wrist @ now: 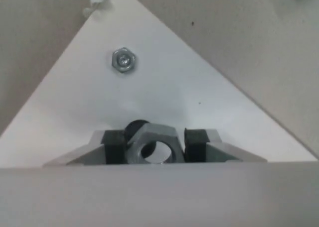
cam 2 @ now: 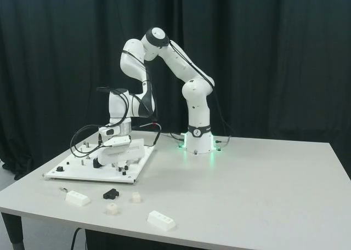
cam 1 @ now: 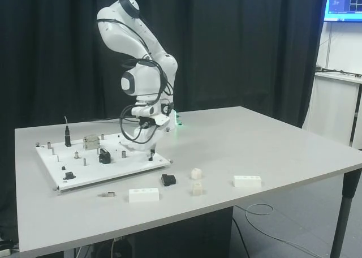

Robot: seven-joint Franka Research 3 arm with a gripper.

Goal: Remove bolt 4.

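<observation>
On the grey table point(cam 1: 271, 145), the white arm point(cam 1: 141, 48) bends down over the near corner of the white board point(cam 1: 85, 170). At that corner the gripper point(wrist: 154, 143) has its black pads point(wrist: 115, 142) pinching the grey hex head of bolt 4 point(wrist: 155, 146); a smaller hex nut point(wrist: 123, 60) sits further in on the board.

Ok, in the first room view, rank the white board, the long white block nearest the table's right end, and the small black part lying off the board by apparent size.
1. White board, by far the largest.
2. Long white block.
3. Small black part, smallest.
All three lie at a similar distance from the camera, so the order seems safe.
</observation>
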